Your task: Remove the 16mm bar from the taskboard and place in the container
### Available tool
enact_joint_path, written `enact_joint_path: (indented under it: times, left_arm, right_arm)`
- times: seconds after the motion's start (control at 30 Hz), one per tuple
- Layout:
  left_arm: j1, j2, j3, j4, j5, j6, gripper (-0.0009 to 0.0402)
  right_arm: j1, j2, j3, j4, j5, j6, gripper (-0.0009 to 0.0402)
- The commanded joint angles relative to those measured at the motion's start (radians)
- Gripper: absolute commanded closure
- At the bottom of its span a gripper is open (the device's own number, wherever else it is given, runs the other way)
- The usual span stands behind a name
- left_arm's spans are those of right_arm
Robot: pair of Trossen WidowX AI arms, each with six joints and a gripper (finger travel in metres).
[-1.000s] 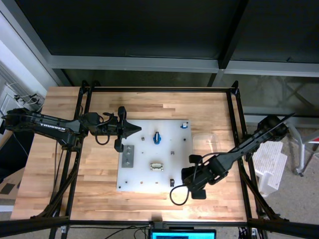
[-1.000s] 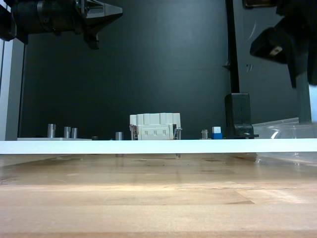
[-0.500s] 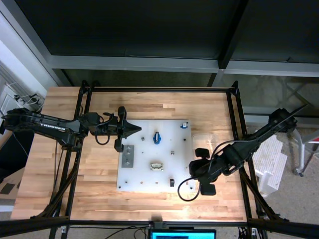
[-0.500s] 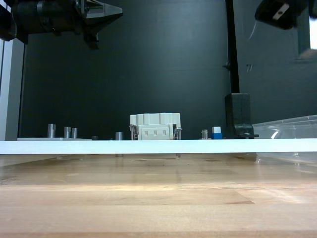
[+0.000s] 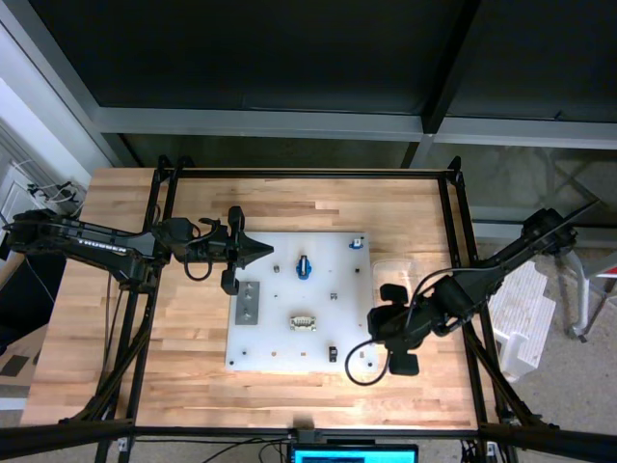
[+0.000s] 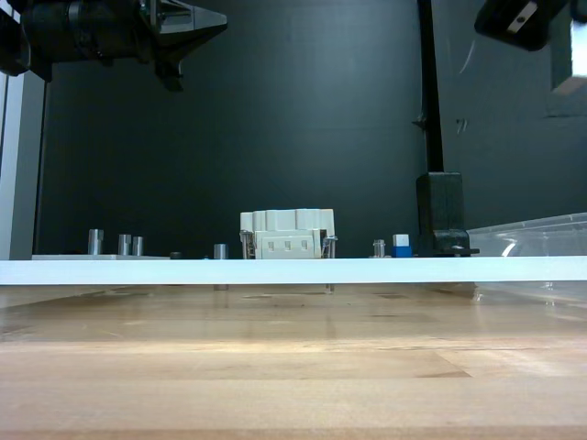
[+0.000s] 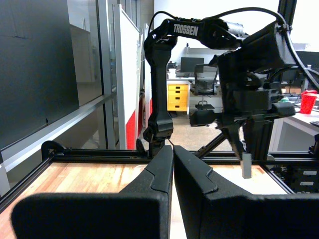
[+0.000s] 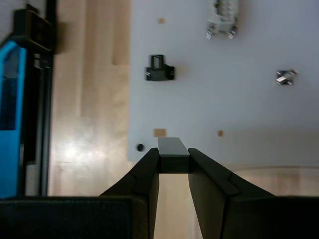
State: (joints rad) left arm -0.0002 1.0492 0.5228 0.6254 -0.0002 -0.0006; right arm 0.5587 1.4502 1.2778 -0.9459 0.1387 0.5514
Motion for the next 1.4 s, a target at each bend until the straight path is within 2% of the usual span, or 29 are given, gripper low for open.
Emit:
enact_joint_path:
  times: [0.03, 0.33, 0.6, 0.8, 1.0, 1.4]
  left_arm:
    - [0.0, 0.0, 0.0, 0.0, 0.0, 0.0, 0.0393]
    - [0.0, 0.0, 0.0, 0.0, 0.0, 0.0, 0.0393]
    - [0.0, 0.0, 0.0, 0.0, 0.0, 0.0, 0.0393]
    - [0.0, 0.0, 0.0, 0.0, 0.0, 0.0, 0.0393]
    - [0.0, 0.0, 0.0, 0.0, 0.0, 0.0, 0.0393]
    - [0.0, 0.0, 0.0, 0.0, 0.0, 0.0, 0.0393]
  right_arm:
    - [-0.038, -0.01, -0.02, -0.031, 0.002, -0.022, 0.0375]
    - [-0.138, -0.132, -0.187, -0.037, 0.001, -0.062, 0.0367]
    - [-0.199, -0.261, -0.366, -0.038, 0.001, -0.062, 0.0343]
    - [-0.224, -0.309, -0.47, -0.039, 0.0, -0.058, 0.0331]
    - [-0.226, -0.311, -0.508, -0.038, 0.0, -0.058, 0.0302]
    - [-0.228, -0.311, -0.51, -0.033, 0.001, -0.055, 0.0197]
